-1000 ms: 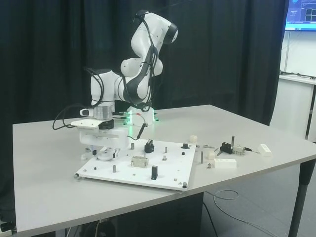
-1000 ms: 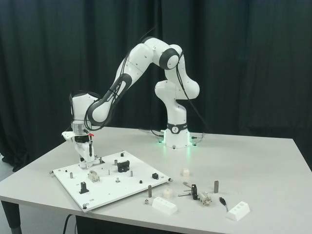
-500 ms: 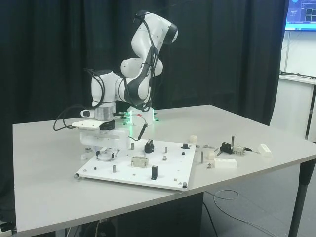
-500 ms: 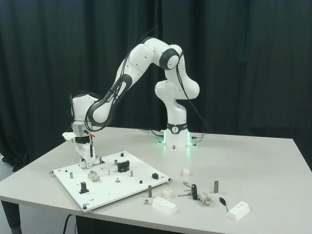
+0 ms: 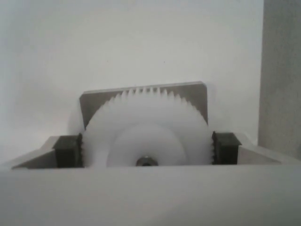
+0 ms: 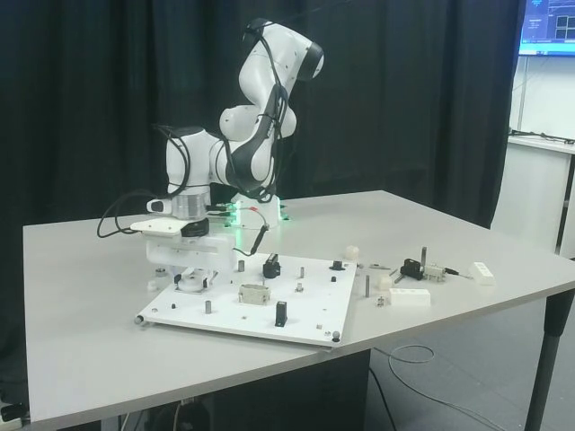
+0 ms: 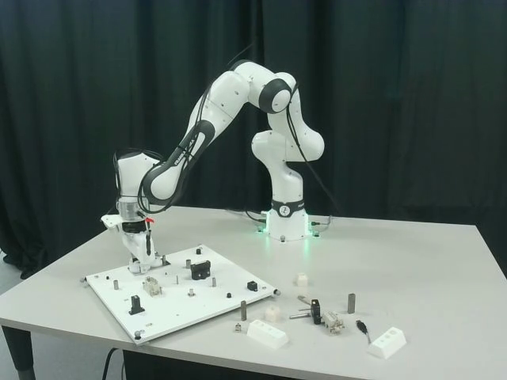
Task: Remove large gear.
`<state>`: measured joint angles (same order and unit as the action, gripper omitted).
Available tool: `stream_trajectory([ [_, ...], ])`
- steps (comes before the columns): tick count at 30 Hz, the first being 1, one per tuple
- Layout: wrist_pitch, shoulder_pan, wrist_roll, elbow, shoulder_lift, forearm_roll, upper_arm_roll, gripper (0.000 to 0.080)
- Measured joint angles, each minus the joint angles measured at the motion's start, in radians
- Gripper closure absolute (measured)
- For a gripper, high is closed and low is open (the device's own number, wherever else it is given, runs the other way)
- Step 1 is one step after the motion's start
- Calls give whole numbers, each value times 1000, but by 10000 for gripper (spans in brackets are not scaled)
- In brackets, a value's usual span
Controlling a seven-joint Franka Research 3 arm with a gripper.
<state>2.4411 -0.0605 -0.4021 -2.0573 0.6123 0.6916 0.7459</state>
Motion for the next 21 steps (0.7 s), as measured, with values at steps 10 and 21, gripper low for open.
stream_trajectory([
  [10,-3,0,-4,1,-4,-13,1,209],
  [21,-22,-1,-18,4,-17,-33,8,209],
])
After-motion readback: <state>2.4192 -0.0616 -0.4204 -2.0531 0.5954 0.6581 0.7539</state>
